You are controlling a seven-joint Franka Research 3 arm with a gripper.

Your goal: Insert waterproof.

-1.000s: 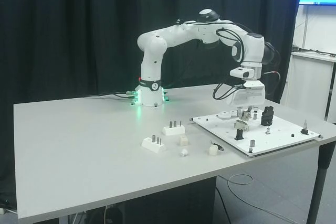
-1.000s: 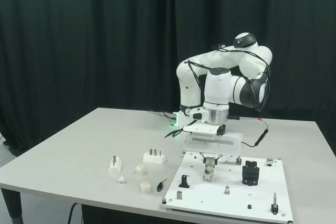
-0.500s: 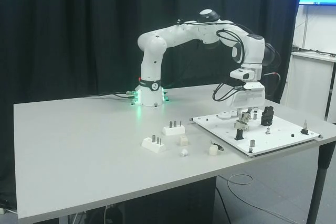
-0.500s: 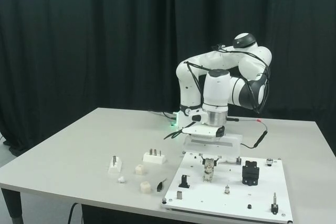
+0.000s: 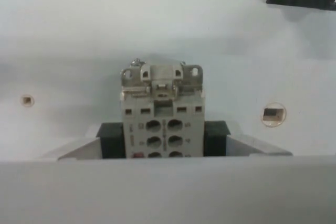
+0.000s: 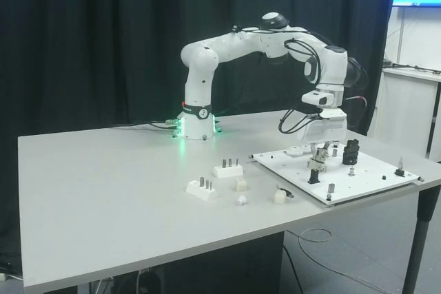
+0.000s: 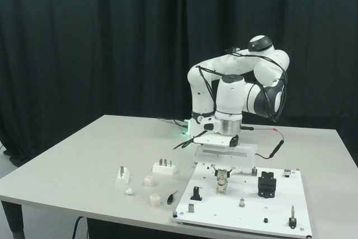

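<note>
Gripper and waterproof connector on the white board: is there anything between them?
Nothing lies between. In the second room view the gripper hangs right above the waterproof connector on the white board; the wrist view shows the connector unobstructed.

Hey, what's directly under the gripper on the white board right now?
Under the gripper stands a grey connector with round sockets and a metal latch, seated in a black holder on the white board. Its lower part is hidden.

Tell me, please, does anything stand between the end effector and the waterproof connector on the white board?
Nothing visible does. The end effector hangs directly above the waterproof connector, which stands upright on the white board.
</note>
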